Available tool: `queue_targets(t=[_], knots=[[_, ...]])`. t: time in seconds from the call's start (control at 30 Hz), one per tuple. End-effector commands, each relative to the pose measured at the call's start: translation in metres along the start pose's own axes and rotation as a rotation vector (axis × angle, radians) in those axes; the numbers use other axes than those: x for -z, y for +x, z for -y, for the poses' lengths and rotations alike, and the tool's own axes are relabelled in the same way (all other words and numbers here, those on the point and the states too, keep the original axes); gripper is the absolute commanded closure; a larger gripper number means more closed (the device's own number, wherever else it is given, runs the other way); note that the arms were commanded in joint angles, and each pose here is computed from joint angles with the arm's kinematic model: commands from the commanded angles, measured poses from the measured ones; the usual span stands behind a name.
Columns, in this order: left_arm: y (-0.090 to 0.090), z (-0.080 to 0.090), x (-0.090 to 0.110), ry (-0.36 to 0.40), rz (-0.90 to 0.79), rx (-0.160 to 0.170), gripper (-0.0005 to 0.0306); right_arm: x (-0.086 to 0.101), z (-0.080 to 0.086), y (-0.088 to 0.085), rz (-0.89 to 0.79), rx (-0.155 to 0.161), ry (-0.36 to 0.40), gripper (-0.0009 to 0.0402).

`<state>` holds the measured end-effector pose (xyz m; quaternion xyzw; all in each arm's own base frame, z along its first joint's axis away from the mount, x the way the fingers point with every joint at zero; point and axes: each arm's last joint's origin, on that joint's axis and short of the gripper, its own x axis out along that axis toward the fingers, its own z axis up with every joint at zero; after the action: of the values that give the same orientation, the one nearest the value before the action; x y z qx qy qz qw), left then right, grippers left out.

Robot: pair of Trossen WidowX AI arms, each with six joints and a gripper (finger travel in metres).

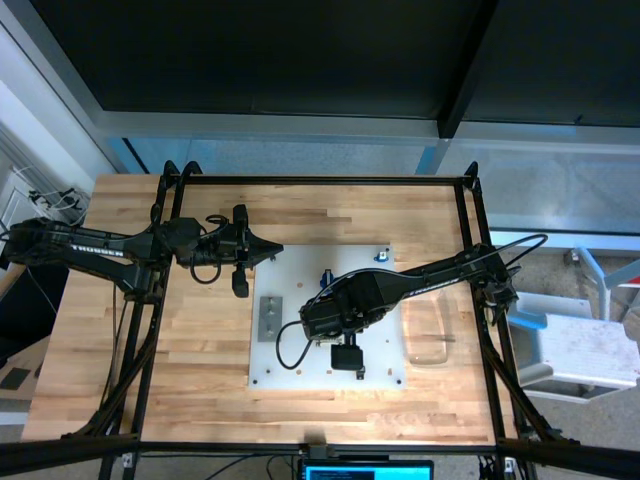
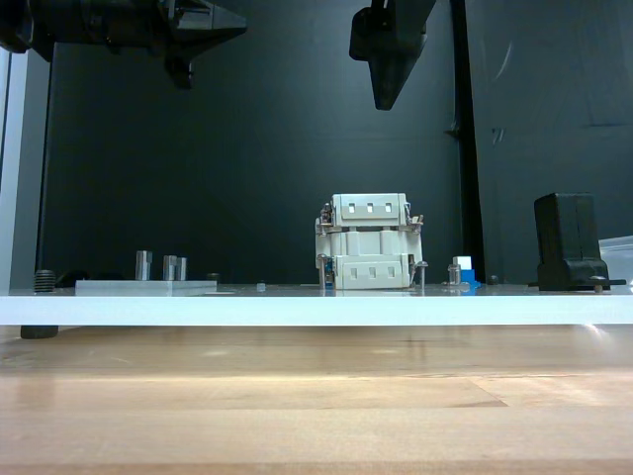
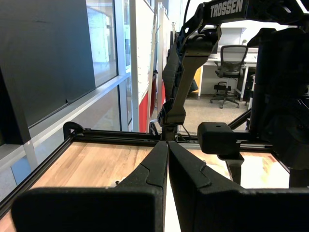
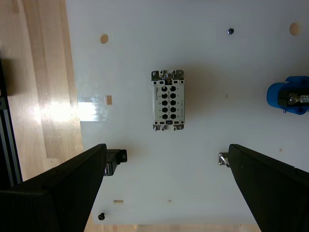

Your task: Pick the HAN10E connector and install in the HAN10E hub

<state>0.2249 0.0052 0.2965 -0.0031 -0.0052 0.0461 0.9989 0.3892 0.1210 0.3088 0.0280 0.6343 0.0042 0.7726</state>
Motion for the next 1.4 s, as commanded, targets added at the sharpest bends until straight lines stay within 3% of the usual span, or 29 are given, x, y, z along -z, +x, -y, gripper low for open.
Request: queue_targets(t=[0.03,0.7,1.4], knots=[[0.0000,-0.0001,0.0000,0.000,0.000,0.000,0.0300,-0.0001,-0.0002,0.0002,0.000,0.000,0.000,0.0040],[0.0000,-0.0001,0.0000,0.000,0.000,0.000,0.0300,-0.0003,-0.0004,0.0002,0.002,-0.001,-0.004,0.0040],[0.0000,0.0000,0.0000,0.000,0.000,0.000,0.0300,-0.0061,-0.0027,0.0000,0.063,-0.023,-0.003,0.0040]])
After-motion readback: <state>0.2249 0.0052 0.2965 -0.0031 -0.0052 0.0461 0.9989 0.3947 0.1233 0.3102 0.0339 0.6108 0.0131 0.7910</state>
